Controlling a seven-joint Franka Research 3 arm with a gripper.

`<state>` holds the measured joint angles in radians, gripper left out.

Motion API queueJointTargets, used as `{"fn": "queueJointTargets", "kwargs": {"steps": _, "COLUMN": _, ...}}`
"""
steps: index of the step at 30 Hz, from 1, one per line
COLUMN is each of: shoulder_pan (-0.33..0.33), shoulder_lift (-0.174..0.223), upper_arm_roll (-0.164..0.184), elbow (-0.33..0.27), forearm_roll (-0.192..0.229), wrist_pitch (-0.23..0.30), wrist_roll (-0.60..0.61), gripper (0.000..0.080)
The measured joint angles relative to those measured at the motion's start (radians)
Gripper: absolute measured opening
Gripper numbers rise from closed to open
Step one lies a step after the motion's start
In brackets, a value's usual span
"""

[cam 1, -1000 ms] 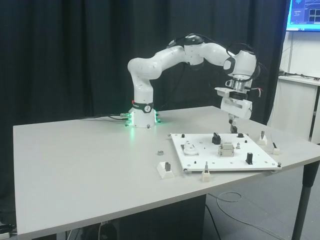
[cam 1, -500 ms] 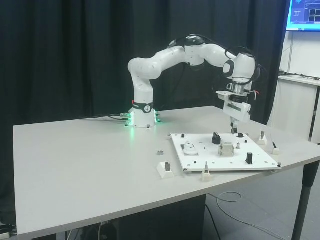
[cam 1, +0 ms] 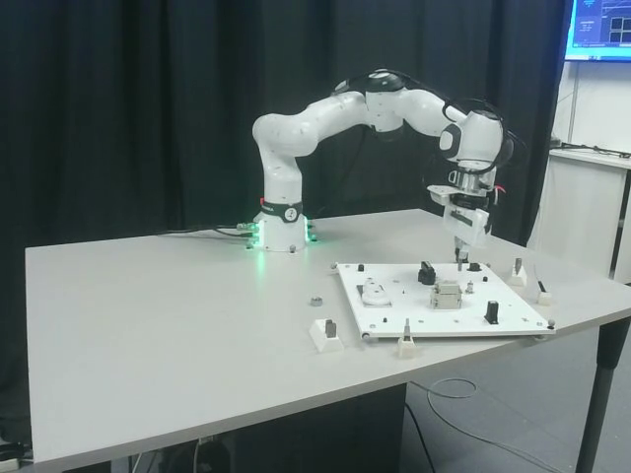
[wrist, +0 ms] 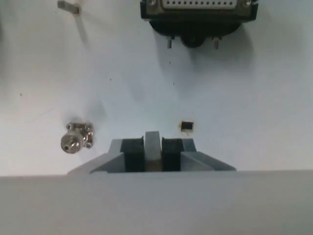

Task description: Insert square peg 2.

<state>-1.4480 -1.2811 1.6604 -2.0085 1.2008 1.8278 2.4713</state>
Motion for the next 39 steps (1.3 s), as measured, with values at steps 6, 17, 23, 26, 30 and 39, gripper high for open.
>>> {"fn": "queueJointTargets", "kwargs": {"steps": 6, "shoulder_pan": 0.001, "shoulder_lift": -0.001, "upper_arm_roll": 0.008, "elbow": 0.0, "forearm_roll": 0.0, "wrist_pitch": 0.0, "wrist_roll": 0.002, "gripper": 0.0072}}
{"fn": "queueJointTargets", "kwargs": {"steps": 17, "shoulder_pan": 0.004, "shoulder_lift": -0.002, "upper_arm_roll": 0.023, "elbow": 0.0, "forearm_roll": 0.0, "wrist_pitch": -0.001, "wrist_roll": 0.022, "gripper": 0.0072}}
{"fn": "queueJointTargets", "kwargs": {"steps": 23, "shoulder_pan": 0.005, "shoulder_lift": -0.003, "upper_arm_roll": 0.026, "elbow": -0.002, "forearm_roll": 0.0, "wrist_pitch": -0.001, "wrist_roll": 0.031, "gripper": 0.0072}}
{"fn": "queueJointTargets", "kwargs": {"steps": 26, "shoulder_pan": 0.006, "shoulder_lift": -0.003, "upper_arm_roll": 0.026, "elbow": -0.004, "forearm_roll": 0.0, "wrist_pitch": -0.001, "wrist_roll": 0.037, "gripper": 0.0072}}
{"fn": "queueJointTargets", "kwargs": {"steps": 30, "shoulder_pan": 0.006, "shoulder_lift": -0.007, "upper_arm_roll": 0.027, "elbow": -0.006, "forearm_roll": 0.003, "wrist_pitch": -0.001, "wrist_roll": 0.048, "gripper": 0.0072}}
{"fn": "queueJointTargets", "kwargs": {"steps": 39, "shoulder_pan": 0.006, "shoulder_lift": -0.012, "upper_arm_roll": 0.035, "elbow": -0.008, "forearm_roll": 0.017, "wrist_pitch": 0.0, "wrist_roll": 0.056, "gripper": 0.0072}}
